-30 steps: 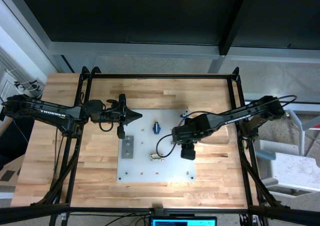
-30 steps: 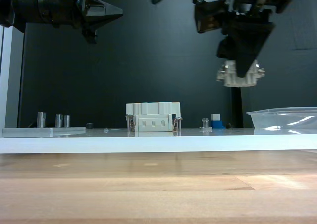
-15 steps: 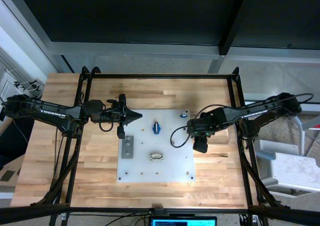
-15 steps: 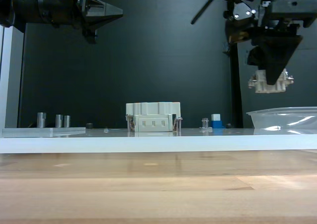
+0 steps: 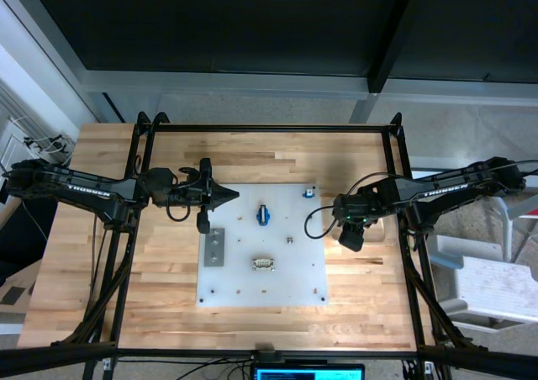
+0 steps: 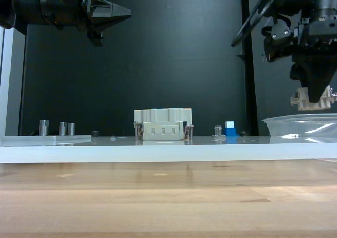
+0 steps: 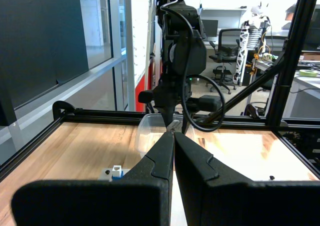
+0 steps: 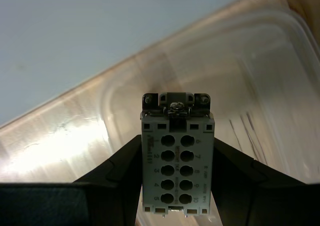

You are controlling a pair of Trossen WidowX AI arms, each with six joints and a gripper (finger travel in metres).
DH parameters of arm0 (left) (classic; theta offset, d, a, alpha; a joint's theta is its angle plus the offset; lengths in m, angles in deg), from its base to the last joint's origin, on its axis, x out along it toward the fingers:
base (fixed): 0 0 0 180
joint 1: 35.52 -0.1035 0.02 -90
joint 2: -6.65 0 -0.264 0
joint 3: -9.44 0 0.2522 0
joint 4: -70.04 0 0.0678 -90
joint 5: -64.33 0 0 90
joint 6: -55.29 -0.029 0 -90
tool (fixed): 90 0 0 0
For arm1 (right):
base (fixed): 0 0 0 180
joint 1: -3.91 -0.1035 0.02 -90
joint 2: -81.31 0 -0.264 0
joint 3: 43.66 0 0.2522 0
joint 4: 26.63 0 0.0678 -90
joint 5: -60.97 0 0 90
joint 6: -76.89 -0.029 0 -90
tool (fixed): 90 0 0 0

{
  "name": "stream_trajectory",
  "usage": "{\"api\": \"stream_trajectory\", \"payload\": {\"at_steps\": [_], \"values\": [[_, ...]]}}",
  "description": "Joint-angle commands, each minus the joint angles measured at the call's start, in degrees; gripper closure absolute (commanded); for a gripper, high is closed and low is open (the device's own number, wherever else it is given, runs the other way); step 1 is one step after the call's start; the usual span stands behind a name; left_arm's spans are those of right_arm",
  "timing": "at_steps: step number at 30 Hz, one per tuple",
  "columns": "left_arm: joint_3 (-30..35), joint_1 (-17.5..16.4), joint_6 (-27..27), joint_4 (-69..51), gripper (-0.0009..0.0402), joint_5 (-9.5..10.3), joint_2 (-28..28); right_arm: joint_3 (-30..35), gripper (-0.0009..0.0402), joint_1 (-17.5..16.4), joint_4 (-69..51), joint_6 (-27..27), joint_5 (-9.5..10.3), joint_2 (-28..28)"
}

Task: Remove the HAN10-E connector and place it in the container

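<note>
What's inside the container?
Nothing visible inside the container; wood shows through. The right gripper holds the HAN10-E connector above it, covering part of its floor. The left gripper hangs shut, far left.

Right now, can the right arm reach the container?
Probably yes: the right claw, shut on the HAN10-E connector, hangs above the container, nothing between. The left claw, shut, hovers over the board's far-left corner.

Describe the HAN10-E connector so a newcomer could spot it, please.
From the white board, look right to the clear container. Above it the right gripper holds the HAN10-E connector, while the left gripper sits shut over the board's far-left corner. Unlike the pale housing on the board, it hangs in the air, showing ten round holes.
</note>
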Motion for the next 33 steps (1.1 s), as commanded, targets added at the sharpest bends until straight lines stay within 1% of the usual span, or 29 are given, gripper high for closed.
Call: {"api": "stream_trajectory", "payload": {"at_steps": [1,7,9,10,13,20,26,33], "values": [[0.0,-0.02,0.0,0.02,0.0393,-0.02,-0.04,-1.97,0.0364,0.35,0.07,-1.77,-0.04,1.64],[0.0,-0.02,0.0,0.02,0.0393,-0.02,-0.02,-5.73,0.0364,0.55,0.15,-7.1,-0.24,3.04],[0.0,0.0,0.0,0.02,0.0393,-0.02,-0.02,-6.78,0.0364,0.7,0.42,-8.22,-0.85,3.04],[0.0,-0.02,0.0,0.02,0.0393,-0.02,-0.02,-7.15,0.0364,0.7,0.48,-8.85,-1.66,3.04],[0.0,-0.02,0.0,0.02,0.0393,-0.02,-0.02,-7.78,0.0364,0.83,1.01,-8.98,-3.08,3.02],[0.0,-0.02,0.0,0.02,0.0393,-0.02,-0.04,-9.7,0.036,1.2,4.92,-8.98,-3.04,3.02],[0.0,-0.02,0.0,0.02,0.0393,-0.02,-0.02,-11.17,0.0336,1.2,6.25,-8.92,-3.04,3.02],[0.0,-0.02,0.0,0.02,0.0393,-0.02,-0.02,-11.19,0.0282,1.2,6.56,-8.76,-3.02,3.02]]}}
